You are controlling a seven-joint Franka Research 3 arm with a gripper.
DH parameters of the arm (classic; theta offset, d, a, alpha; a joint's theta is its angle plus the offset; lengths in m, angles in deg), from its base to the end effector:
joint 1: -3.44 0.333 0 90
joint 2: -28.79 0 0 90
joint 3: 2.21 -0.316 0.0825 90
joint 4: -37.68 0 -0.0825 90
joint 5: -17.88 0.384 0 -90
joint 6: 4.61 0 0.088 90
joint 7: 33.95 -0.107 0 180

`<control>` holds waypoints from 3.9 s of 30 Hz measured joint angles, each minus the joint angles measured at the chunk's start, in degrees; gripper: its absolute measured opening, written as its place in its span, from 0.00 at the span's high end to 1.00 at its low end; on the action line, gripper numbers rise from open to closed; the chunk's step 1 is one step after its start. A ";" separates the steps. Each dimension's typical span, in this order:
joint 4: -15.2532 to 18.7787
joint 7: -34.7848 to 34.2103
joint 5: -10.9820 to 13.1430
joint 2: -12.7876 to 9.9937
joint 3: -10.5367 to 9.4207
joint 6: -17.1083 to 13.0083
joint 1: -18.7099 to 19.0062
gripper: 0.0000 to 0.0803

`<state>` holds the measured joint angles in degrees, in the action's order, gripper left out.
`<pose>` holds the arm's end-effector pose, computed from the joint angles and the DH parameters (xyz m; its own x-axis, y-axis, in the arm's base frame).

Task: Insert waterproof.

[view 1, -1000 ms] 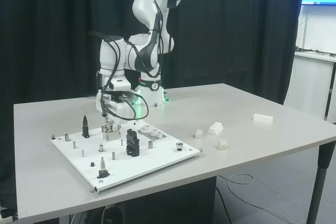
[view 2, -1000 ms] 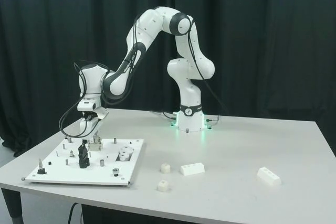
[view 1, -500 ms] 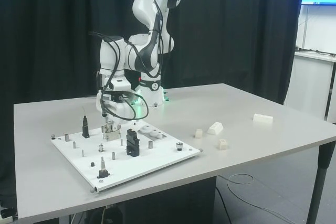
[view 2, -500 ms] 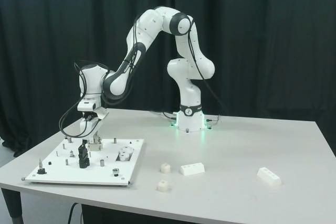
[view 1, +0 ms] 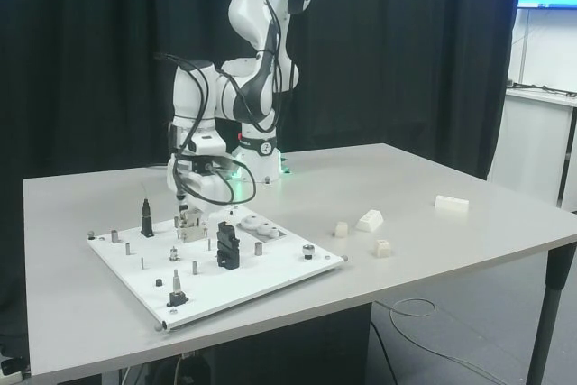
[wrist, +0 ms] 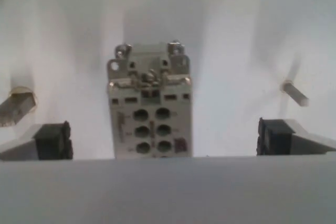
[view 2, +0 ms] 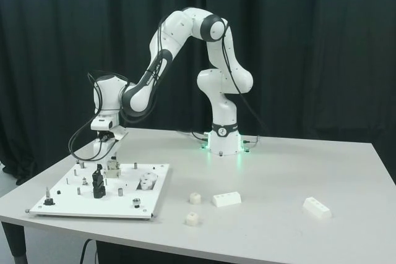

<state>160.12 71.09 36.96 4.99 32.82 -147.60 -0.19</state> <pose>0.4491 -0.3583 0.2456 0.5912 0.8058 -0.0356 0.8065 -0.5900 0.0382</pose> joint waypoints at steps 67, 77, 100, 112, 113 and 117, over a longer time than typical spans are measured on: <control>2.83 -77.58 -6.96 7.53 2.41 8.11 3.27 0.00; 4.32 -78.57 -6.57 8.10 2.41 7.96 3.52 0.00; 5.89 -78.57 -6.07 8.49 2.42 5.22 4.20 0.00; 6.98 -78.57 -6.07 8.52 2.46 3.78 4.24 0.00; 7.02 -78.56 -6.07 8.52 2.46 3.71 4.24 0.00; 7.25 -78.55 -6.07 8.53 2.45 3.19 4.27 0.00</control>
<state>167.37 -7.46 30.89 13.52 35.27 -144.41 4.09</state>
